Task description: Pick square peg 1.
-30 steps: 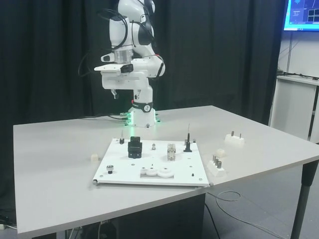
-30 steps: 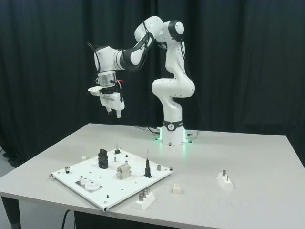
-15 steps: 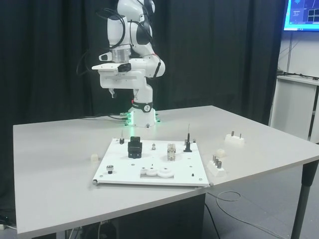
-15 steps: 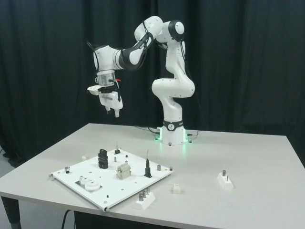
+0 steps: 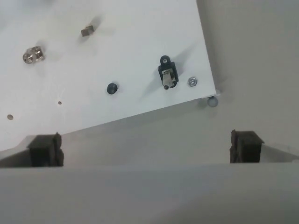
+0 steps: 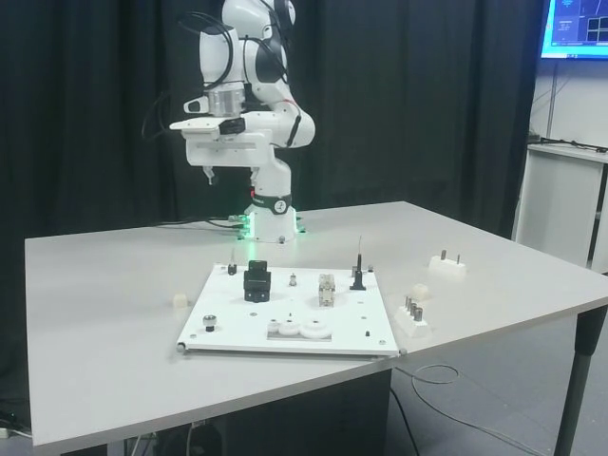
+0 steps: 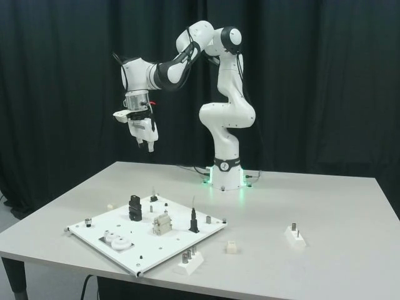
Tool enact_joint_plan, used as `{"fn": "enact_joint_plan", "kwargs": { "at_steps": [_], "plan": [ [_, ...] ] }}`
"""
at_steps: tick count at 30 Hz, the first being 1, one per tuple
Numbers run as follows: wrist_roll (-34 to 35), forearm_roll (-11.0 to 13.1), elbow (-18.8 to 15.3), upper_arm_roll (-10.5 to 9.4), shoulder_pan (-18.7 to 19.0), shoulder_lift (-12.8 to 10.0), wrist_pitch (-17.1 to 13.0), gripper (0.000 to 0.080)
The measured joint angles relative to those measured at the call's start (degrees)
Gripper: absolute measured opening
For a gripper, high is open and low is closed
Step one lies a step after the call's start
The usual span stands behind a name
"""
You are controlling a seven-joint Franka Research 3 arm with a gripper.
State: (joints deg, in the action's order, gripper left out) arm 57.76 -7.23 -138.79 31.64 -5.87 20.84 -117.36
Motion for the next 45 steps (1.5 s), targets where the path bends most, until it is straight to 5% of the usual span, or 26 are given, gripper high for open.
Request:
{"fn": "enact_joint_plan", "kwargs": {
  "at_steps": [21, 32, 45],
  "plan": [
    [-1.13, -2.08, 1.11, -0.72, -0.21, -0.29, -0.2, 0.08],
    [-5.19, -5.06, 1.02, -4.07, 0.65, -2.62, -4.11, 0.08],
    [-9.84, -5.01, 0.9, -8.48, 0.78, -5.31, -6.42, 0.08]
  ]
}}
